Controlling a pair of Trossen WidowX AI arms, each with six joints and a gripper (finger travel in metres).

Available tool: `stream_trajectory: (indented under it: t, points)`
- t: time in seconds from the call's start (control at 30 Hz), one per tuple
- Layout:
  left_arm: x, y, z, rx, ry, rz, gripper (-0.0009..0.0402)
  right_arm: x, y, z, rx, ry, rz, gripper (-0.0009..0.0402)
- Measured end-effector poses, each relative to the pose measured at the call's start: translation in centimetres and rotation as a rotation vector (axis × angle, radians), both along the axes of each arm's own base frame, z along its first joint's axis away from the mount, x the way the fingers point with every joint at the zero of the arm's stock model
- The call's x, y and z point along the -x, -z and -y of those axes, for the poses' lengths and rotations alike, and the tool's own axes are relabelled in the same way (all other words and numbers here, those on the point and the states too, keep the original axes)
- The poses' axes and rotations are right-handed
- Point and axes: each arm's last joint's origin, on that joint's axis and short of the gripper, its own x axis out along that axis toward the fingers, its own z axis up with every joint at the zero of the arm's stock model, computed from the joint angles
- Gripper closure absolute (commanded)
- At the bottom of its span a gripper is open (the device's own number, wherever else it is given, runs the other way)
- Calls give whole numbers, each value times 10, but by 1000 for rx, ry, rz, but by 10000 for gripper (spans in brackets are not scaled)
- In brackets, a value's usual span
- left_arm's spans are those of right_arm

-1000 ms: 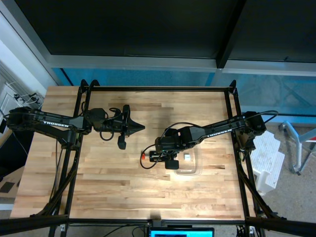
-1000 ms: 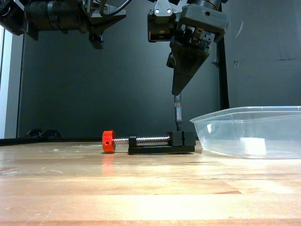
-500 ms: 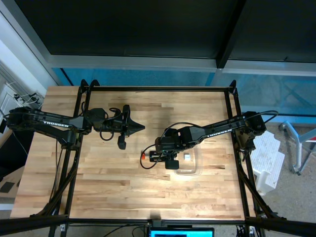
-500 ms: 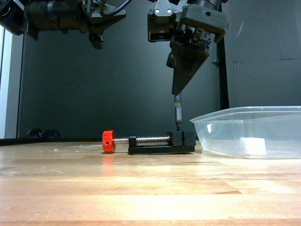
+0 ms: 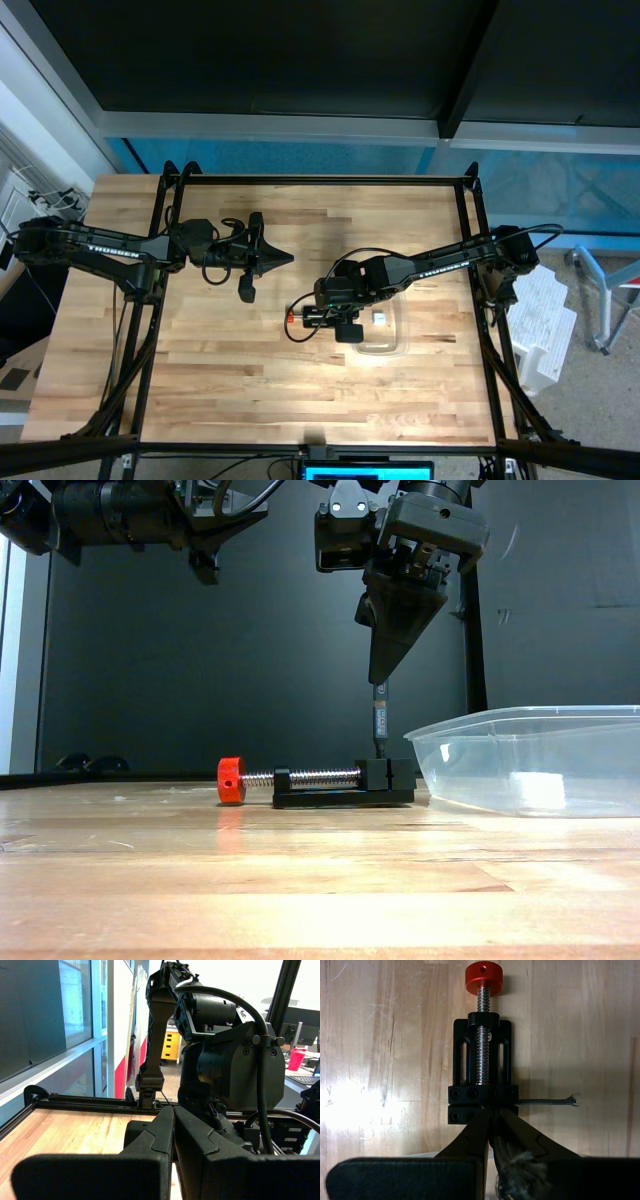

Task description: Pick the usb-c connector and install on the hub

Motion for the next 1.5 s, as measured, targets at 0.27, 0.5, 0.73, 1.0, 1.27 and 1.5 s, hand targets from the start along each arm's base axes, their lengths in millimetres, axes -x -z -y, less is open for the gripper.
stream_trajectory:
  t: [0.27, 0.5, 0.73, 1.0, 1.27, 1.5]
  points:
    - [0, 0, 0, 0, 0, 0, 393, 0, 0, 0, 3, -6, -2, 393]
    - [0, 0, 0, 0, 0, 0, 393, 0, 3, 0, 3, -6, -2, 393]
    - [0, 0, 0, 0, 0, 0, 393, 0, 12, 0, -12, -1, 7, 393]
    - [0, 0, 0, 0, 0, 0, 393, 1, 18, 0, -17, 2, 1, 393]
    - [0, 0, 0, 0, 0, 0, 393, 1, 19, 0, -18, 0, -1, 393]
    - [0, 0, 0, 0, 0, 0, 393, 1, 18, 0, -20, -2, 5, 379]
